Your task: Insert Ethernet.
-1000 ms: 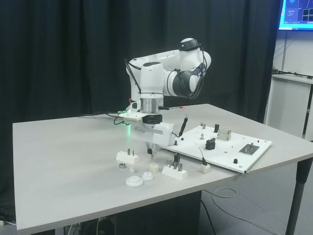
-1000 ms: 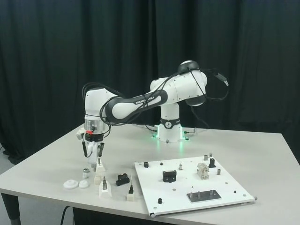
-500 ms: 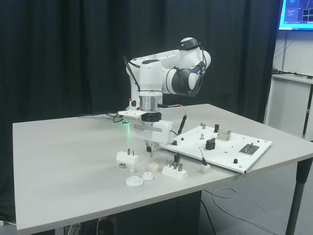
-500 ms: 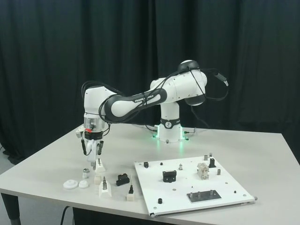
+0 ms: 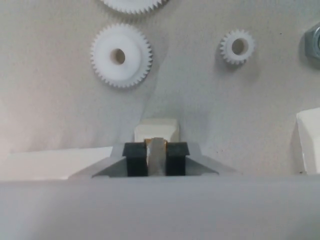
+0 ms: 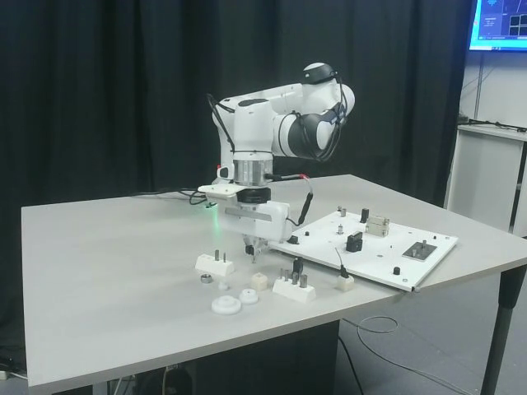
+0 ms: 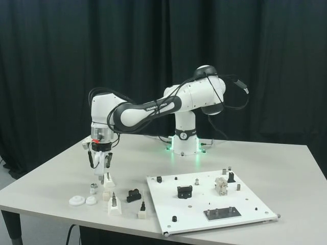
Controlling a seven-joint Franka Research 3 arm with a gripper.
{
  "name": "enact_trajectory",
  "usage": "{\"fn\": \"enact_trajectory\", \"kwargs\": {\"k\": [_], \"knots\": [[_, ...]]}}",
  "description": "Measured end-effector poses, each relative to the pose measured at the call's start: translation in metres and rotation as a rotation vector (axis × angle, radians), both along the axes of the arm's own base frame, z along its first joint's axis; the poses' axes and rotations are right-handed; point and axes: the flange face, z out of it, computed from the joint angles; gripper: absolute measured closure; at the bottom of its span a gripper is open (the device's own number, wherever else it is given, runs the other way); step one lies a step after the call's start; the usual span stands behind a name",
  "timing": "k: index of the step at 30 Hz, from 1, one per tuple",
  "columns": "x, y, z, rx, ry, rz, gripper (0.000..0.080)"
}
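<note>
Ethernet plug, small and grey, pinched between the black pads of the gripper, above the table's front-left part in the second room view

From left in the second room view: flat white toothed gears lie on the grey table; just beside them the gripper points straight down, fingers drawn narrow on the plug, held clear over a small white block; the white arm runs level from wrist to its raised elbow, above its base with the green light; the white square board with small fixtures lies well apart at right
</note>
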Motion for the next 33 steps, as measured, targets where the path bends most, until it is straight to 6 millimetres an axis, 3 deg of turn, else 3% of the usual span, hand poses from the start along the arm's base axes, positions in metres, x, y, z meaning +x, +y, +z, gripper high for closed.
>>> {"fn": "enact_trajectory", "kwargs": {"k": [22, 33], "knots": [[0.002, 0.004, 0.003, 0.008, 0.029, -0.027, 0.0726], [-0.001, 0.012, 0.016, -0.005, 0.094, -0.101, 0.0726]]}}
